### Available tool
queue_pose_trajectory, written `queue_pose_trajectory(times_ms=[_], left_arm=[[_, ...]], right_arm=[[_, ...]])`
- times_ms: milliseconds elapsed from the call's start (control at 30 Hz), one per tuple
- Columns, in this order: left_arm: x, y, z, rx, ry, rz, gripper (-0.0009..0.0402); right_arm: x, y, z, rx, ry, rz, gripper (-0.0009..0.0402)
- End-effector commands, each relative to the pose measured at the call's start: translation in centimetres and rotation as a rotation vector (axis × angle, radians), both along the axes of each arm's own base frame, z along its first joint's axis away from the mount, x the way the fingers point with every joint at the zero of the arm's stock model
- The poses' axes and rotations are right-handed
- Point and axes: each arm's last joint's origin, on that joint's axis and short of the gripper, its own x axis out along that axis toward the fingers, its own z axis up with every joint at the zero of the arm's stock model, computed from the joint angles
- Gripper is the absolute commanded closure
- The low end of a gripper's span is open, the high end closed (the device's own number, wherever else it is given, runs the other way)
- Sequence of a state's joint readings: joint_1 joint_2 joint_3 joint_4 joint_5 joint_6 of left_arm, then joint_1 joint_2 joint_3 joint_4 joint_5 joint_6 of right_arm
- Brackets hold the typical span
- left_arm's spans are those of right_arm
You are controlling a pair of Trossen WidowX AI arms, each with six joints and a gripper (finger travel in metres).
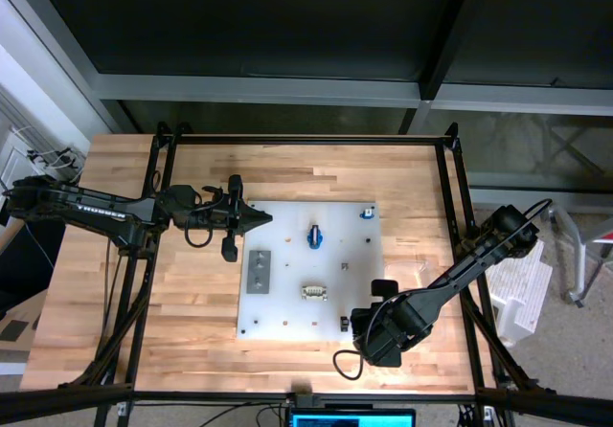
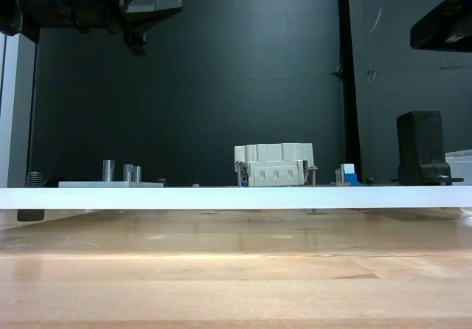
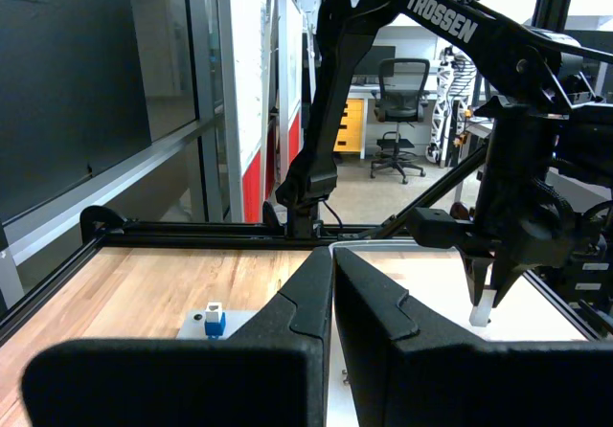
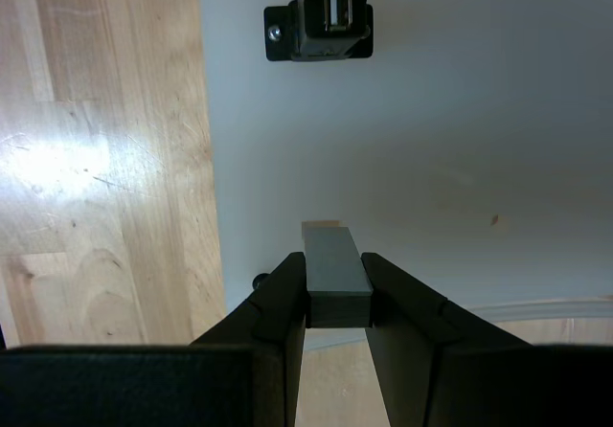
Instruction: Pick the 16mm bar and install on taskboard
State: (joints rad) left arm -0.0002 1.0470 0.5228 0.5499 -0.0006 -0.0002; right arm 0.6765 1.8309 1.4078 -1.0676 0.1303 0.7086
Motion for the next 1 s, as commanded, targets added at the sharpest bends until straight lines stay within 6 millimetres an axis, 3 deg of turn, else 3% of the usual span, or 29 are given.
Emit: queue_pose_trajectory(times_ms=[33,1000], left_arm=[[0.01,0.0,0.0,0.0,0.0,0.0,0.0393],[0.01,0.01,0.0,0.0,0.0,0.0,0.0393]], right_arm=[[-0.07,-0.06,-0.33,-0.002,0.002,0.002,0.0384],[-0.13,-0.15,-1.25,0.002,-0.006,0.02,0.0384]])
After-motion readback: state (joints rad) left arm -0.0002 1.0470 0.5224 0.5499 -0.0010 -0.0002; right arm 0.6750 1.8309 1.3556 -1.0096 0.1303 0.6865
